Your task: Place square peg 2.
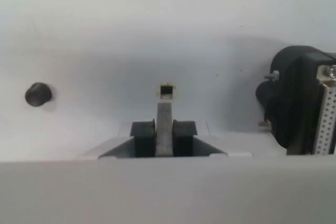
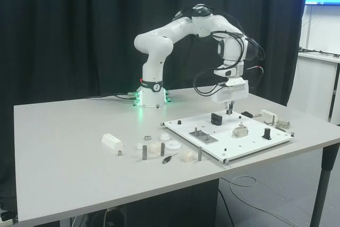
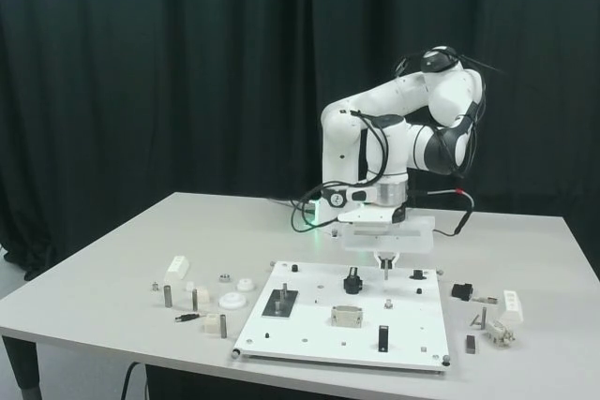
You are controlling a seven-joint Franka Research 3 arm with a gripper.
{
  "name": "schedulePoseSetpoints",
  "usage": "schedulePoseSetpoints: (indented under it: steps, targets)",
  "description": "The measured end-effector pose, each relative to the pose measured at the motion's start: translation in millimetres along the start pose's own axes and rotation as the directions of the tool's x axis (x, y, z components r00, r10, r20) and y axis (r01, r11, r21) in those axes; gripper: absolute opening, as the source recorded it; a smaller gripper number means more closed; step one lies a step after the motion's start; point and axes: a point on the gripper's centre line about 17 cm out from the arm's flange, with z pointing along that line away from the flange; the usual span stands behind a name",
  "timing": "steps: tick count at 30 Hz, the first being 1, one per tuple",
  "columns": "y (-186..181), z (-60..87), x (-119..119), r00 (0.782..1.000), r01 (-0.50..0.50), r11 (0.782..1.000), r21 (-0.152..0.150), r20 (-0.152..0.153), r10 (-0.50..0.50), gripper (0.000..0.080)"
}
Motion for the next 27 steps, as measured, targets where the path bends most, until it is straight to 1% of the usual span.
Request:
schedulePoseSetpoints:
  steps: [9,27]
  targets:
    - [0.5,-5.0,1.0,1.000,0.000,1.000,0.001,-0.004,0.000,0.0065]
    - [-0.5,-6.1,1.3,1.000,0.002,1.000,0.001,-0.006,-0.002,0.0065]
